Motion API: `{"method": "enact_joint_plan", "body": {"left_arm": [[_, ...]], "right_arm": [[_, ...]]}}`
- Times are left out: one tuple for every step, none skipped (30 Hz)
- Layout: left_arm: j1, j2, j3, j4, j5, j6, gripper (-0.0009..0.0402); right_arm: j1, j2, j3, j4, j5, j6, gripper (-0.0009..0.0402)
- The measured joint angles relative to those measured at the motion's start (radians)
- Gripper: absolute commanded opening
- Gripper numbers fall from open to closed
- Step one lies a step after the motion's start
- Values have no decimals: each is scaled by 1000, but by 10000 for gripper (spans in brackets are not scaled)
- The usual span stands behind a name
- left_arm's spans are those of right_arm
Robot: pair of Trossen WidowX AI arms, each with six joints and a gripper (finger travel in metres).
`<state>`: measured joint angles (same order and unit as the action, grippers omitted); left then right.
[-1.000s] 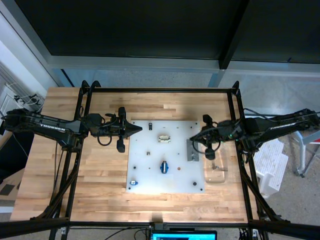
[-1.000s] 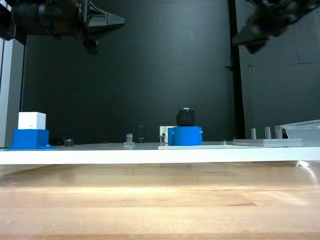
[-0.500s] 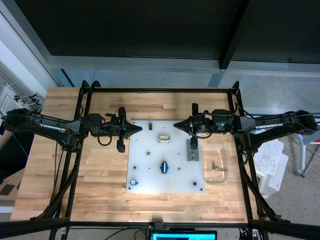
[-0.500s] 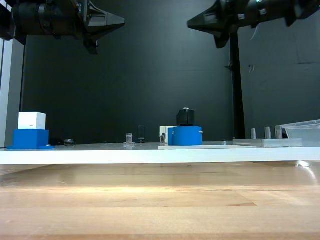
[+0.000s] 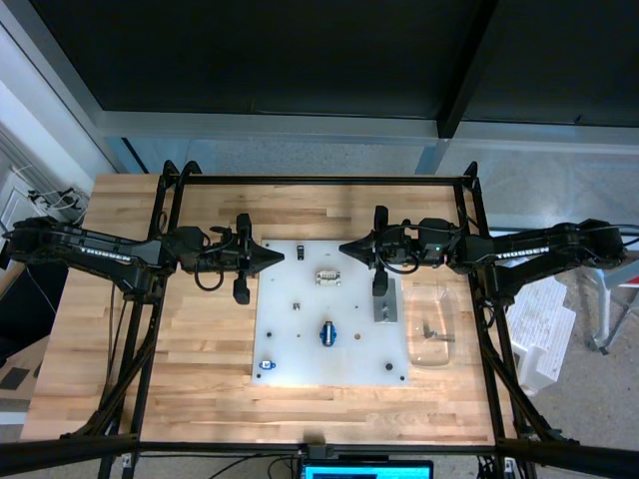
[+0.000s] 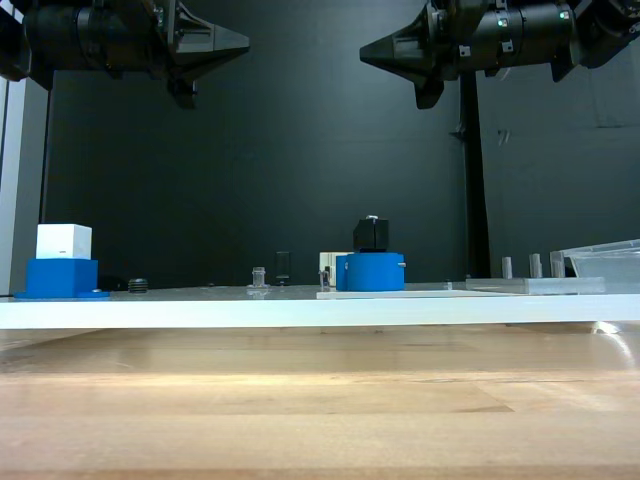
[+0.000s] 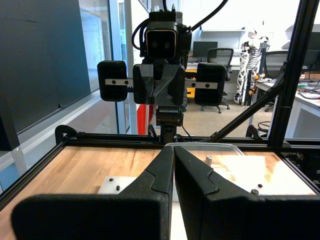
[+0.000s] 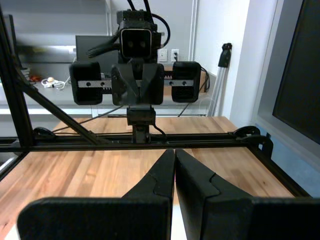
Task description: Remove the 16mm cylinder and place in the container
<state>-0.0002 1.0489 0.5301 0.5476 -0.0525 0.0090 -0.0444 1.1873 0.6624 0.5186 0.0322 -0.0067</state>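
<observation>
**Q:** What materials and shapes are shown?
**A:** A desk (image 5: pixel 200 369) of pale laminated wood strips carries a matt white square board (image 5: pixel 300 344). On the board stand a grey rectangular metal block (image 5: pixel 385 305) and a blue round fitting (image 5: pixel 327 333). Just beside the board's right edge lies the container (image 5: pixel 435 301), a clear plastic tray with rounded corners.

**Q:** How does the 16mm cylinder appear?
**A:** The 16mm cylinder (image 5: pixel 427 328) shows as a tiny grey peg inside the container's walls, apart from the block. Its form is too small to resolve.

**Q:** And the claws?
**A:** The left claw (image 5: pixel 281 257) has its black fingers pressed together and holds nothing. It hangs high above the board's left edge. The right claw (image 5: pixel 343 247) is likewise closed and empty, high over the board's far part. It points toward the left claw, and the tips are apart. Neither touches anything.
</observation>
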Motion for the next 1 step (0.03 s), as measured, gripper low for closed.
{"method": "enact_joint_plan", "body": {"left_arm": [[0,0,0,0,0,0,0]], "right_arm": [[0,0,0,1,-4,0,0]]}}
